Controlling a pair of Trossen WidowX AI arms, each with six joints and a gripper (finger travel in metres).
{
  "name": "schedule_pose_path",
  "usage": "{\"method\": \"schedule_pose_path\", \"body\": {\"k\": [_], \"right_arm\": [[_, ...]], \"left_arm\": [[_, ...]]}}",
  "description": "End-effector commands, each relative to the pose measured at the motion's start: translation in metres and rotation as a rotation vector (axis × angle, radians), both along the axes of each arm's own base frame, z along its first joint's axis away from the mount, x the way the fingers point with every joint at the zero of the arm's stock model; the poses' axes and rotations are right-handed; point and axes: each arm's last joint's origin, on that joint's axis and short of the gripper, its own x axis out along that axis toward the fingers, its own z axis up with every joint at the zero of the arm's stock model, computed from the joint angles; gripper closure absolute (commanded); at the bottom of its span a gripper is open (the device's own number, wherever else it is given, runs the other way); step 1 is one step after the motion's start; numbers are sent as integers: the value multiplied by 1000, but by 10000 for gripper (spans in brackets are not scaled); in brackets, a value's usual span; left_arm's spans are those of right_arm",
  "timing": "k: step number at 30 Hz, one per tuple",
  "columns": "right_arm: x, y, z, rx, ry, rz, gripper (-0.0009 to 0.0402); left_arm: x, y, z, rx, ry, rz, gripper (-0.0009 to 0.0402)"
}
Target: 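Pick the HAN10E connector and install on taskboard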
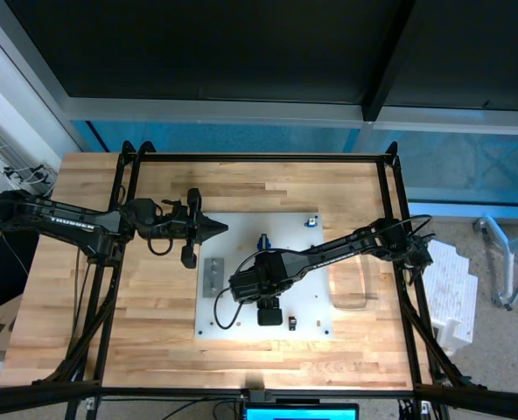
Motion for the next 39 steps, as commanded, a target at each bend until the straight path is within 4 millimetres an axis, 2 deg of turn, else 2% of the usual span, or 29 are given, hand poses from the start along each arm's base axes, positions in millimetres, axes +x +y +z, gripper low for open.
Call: {"method": "schedule_pose_path", "body": {"k": [1,15,19,30,39], "right_arm": [[0,0,-2,-8,7,12,339],[0,0,-2,-8,-1,23,337],[0,0,-2,-8,-2,23,323],[-2,0,5,-1,-18,14,225],[-2,0,8,1,-23,16,97]], "left_arm": [[0,0,0,0,0,0,392],[0,0,0,0,0,0,392],[0,0,0,0,0,0,392],[0,0,0,0,0,0,392],[0,0,0,0,0,0,392]]}}
